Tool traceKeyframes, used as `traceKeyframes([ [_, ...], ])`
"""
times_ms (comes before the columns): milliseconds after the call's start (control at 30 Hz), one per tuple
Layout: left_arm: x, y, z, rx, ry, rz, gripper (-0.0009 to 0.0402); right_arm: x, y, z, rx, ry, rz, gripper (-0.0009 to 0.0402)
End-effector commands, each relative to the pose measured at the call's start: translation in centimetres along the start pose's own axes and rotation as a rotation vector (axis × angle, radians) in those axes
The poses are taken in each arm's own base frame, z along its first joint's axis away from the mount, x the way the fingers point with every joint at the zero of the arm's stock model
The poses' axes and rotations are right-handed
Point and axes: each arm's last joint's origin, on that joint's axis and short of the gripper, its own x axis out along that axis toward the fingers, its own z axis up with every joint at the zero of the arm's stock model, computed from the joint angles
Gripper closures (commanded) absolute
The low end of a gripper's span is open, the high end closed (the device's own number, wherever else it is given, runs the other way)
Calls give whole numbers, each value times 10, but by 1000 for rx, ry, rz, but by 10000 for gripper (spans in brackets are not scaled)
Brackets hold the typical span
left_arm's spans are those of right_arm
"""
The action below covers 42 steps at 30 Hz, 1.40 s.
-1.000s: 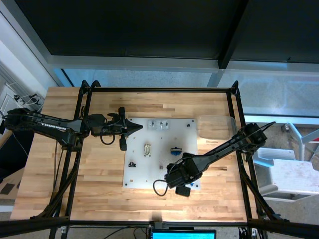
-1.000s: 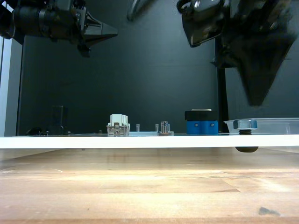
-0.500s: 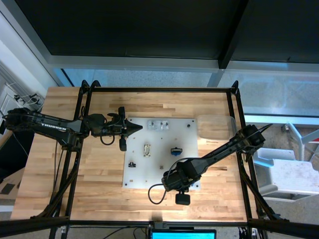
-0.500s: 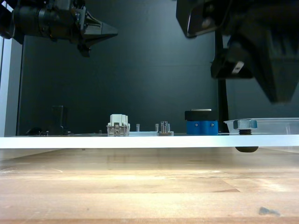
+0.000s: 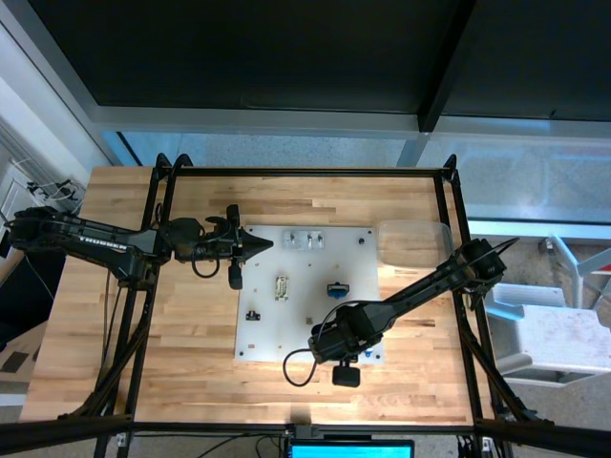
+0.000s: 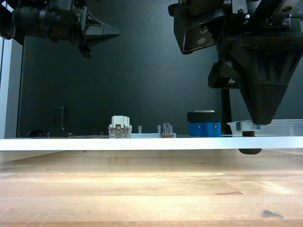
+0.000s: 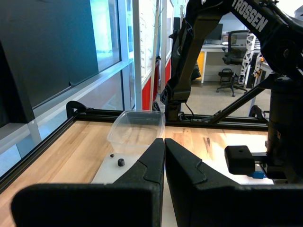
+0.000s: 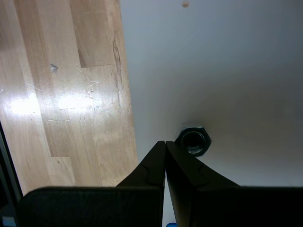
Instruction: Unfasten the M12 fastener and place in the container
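The M12 fastener is a small nut that sits on its stud on the white board. In the low view the nut shows with the stud's ribs bare below it. My right gripper is shut on nothing and points down, its tip level with the nut and just beside it. In the high view the right gripper covers the nut. The clear container stands at the board's far right and looks empty. My left gripper hangs shut above the board's far left edge.
On the board stand a blue block-shaped connector, a grey connector and a small silver post. A black post stands near the container. Bare wood lies left of and in front of the board.
My right gripper swung about over the board's near right edge, then came down until its tip stands beside the nut. The nut and the left arm have stayed put.
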Motion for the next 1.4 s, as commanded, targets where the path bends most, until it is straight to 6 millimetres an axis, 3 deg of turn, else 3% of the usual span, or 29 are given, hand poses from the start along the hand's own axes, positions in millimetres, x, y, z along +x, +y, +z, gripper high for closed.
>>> traceKeyframes([
  [33, 0, 0, 0, 0, 0, 0, 393, 0, 0, 0, 3, 2, -8, 393],
  [100, 0, 0, 0, 0, 1, 0, 393, 0, -2, -2, 13, 9, -42, 393],
  [200, 0, 0, 0, 0, 1, 0, 393, -8, -12, -7, 131, -31, -280, 393],
  [300, 0, 0, 0, 0, 0, 0, 393, -16, -13, -7, 147, -57, -373, 393],
  [633, 0, 0, 0, 0, 1, 0, 393, -25, -7, -4, 166, -34, -277, 393],
  [800, 0, 0, 0, 0, 0, 0, 393, -36, 0, 1, 354, -59, -203, 384],
  [1033, 0, 0, 0, 0, 0, 0, 393, -44, 5, 6, 643, -82, -135, 298],
  [1233, 0, 0, 0, 0, 0, 0, 393, -37, 7, 8, 800, -73, -110, 201],
  [1400, 0, 0, 0, 0, 0, 0, 393, -30, 8, 10, 906, -49, -91, 144],
])
